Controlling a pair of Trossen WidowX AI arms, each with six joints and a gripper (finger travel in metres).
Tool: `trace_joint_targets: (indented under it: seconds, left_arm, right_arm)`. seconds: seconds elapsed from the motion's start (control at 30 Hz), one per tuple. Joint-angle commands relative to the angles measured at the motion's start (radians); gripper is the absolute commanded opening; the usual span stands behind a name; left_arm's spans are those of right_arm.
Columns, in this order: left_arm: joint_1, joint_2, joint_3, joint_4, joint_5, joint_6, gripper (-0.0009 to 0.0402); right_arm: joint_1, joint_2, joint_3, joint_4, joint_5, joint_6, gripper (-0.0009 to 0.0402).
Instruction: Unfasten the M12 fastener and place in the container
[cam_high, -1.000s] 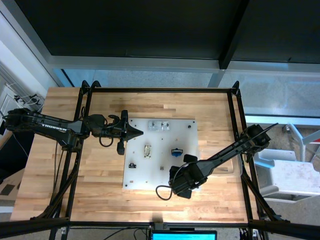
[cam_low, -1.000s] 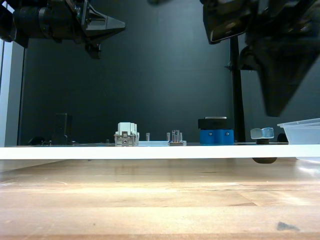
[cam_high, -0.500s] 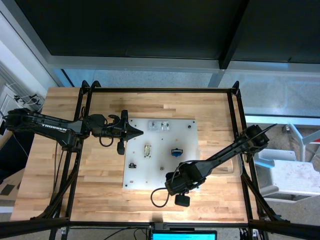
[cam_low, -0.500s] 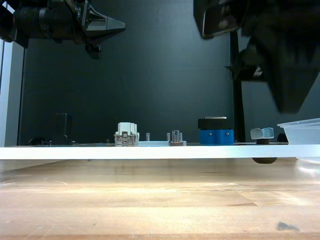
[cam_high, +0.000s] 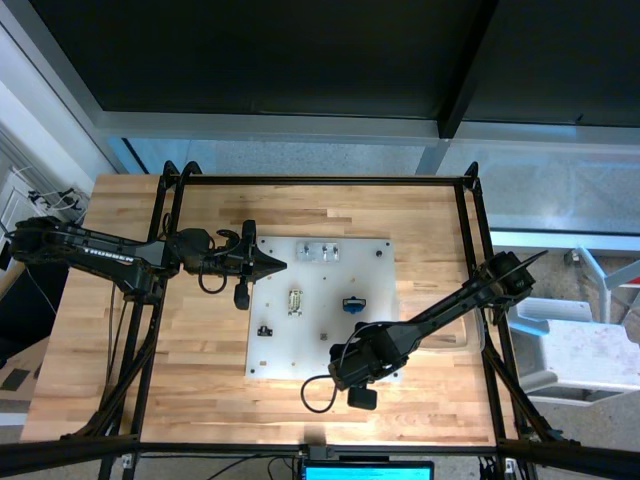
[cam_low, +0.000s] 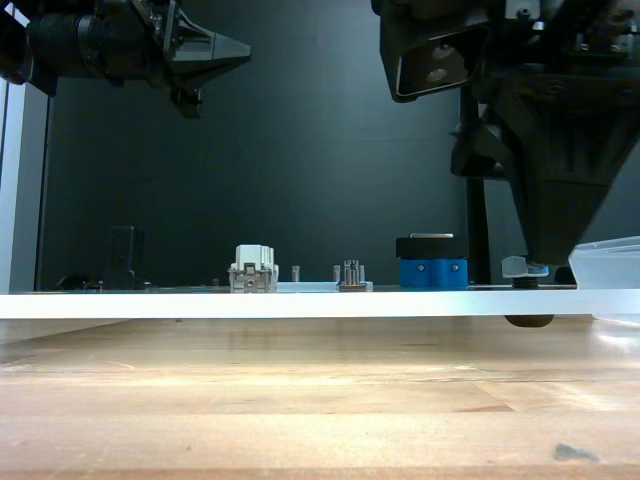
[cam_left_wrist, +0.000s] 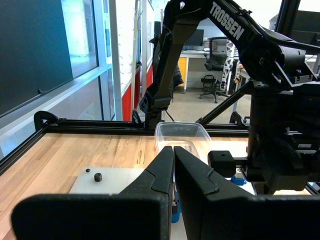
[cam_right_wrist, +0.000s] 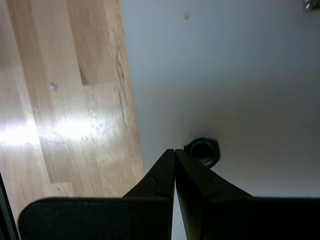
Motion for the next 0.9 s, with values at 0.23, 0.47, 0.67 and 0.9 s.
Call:
trace_joint_targets:
  seconds: [0.23, 0.47, 0.67, 0.9]
  left_arm:
    - [0.0, 0.0, 0.0, 0.0, 0.0, 0.0, 0.0]
    - [0.0, 0.0, 0.0, 0.0, 0.0, 0.0, 0.0]
    - [0.0, 0.0, 0.0, 0.001, 0.0, 0.0, 0.0]
    - [0.0, 0.0, 0.0, 0.001, 0.0, 0.0, 0.0]
  right_arm:
    - [0.0, 0.001, -0.006, -0.008, 0.021, 0.001, 0.0]
    - [0.001, -0.024, 0.018, -0.204, 0.173, 0.124, 0.0]
    - [0.005, -0.054, 0.024, -0.226, 0.192, 0.178, 0.0]
    - [0.006, -0.058, 0.04, -0.221, 0.094, 0.269, 0.0003]
